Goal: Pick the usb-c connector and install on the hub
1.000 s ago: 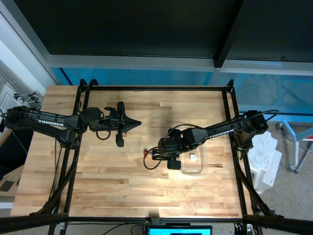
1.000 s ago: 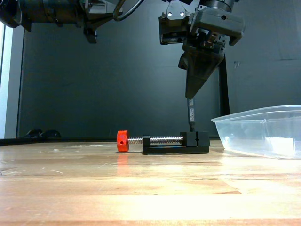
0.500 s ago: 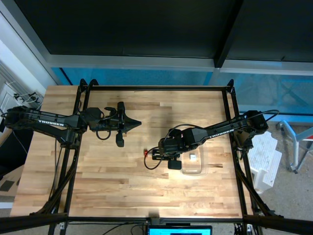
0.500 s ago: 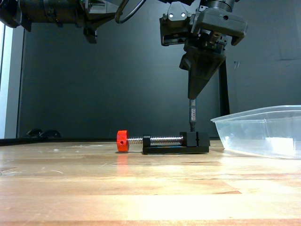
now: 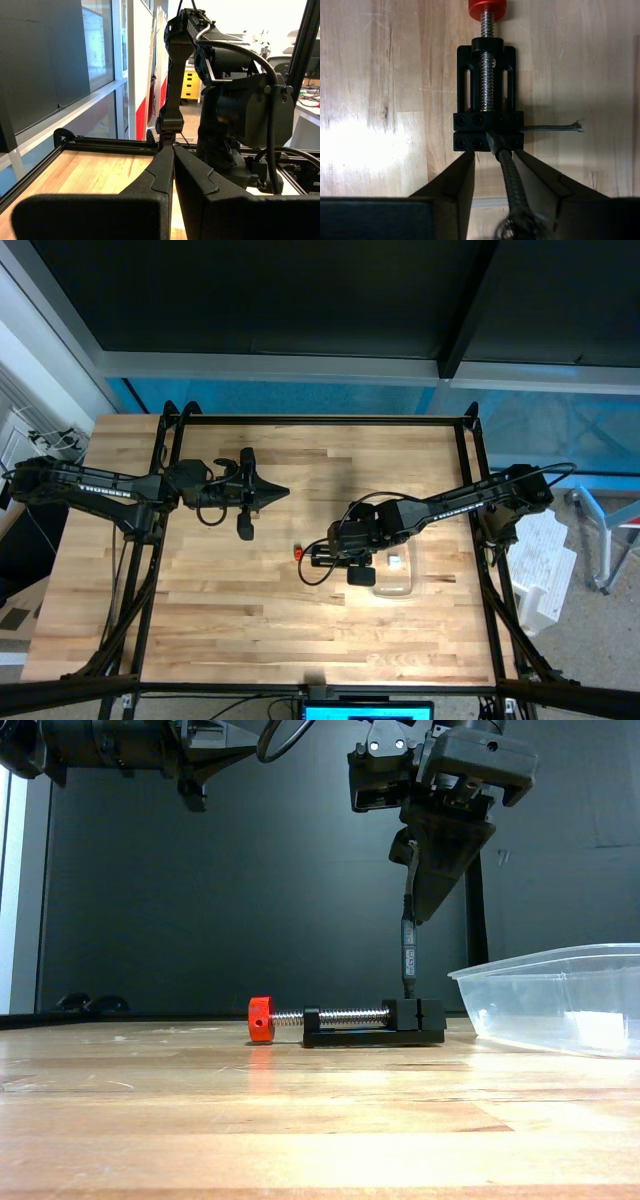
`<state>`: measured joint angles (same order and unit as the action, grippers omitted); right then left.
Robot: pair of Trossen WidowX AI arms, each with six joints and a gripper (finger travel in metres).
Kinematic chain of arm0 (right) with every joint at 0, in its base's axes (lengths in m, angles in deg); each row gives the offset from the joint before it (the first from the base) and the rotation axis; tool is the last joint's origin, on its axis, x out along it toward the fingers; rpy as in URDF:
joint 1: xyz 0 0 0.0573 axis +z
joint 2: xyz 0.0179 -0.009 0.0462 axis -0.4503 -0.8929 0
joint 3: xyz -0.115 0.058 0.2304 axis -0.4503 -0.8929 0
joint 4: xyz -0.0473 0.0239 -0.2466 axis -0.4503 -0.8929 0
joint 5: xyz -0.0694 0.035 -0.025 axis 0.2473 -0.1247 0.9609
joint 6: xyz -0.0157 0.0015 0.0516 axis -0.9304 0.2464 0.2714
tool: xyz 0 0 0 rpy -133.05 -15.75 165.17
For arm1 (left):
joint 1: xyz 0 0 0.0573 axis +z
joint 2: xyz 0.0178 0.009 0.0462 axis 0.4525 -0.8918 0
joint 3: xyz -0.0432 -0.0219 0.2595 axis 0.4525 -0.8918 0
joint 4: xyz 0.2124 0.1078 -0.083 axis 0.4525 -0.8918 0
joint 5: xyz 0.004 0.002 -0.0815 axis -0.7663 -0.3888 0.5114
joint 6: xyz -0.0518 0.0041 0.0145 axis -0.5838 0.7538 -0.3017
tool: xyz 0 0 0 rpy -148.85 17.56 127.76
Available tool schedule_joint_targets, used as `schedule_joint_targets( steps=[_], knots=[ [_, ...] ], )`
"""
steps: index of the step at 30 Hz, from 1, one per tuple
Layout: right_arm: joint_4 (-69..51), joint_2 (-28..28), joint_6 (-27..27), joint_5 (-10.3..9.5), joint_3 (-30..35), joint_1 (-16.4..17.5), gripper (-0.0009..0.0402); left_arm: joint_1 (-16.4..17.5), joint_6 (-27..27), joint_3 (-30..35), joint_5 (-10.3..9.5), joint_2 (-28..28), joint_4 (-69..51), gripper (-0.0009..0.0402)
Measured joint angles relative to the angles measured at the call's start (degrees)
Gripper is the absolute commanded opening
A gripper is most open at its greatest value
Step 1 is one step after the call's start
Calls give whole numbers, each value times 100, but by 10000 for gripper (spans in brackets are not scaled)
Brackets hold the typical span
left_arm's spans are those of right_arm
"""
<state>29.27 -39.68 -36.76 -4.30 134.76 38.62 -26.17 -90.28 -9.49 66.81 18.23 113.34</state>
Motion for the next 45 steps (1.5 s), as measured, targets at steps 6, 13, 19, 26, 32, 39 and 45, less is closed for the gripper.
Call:
schedule_joint_targets(
  steps=[6,13,19,26,32,39,45],
  knots=[
    [-299,354,59,20,7,4,167,0,0,-2,0,-2,-4,0],
    [-334,651,66,28,-44,4,172,0,0,-2,-2,0,-2,0],
    [-341,682,63,31,-61,4,159,0,2,-2,-2,-2,-2,0],
    [81,1384,-96,278,-378,-79,108,0,0,-2,-2,-2,-9,0],
    [957,2356,-280,273,-1178,-352,58,0,0,0,0,-2,-11,0],
    [2680,3263,-595,275,-2153,-577,1,0,2,-2,-2,-2,-9,0],
    [4127,3770,-883,149,-2771,-852,3,0,2,-2,-2,-2,-4,0]
  ],
)
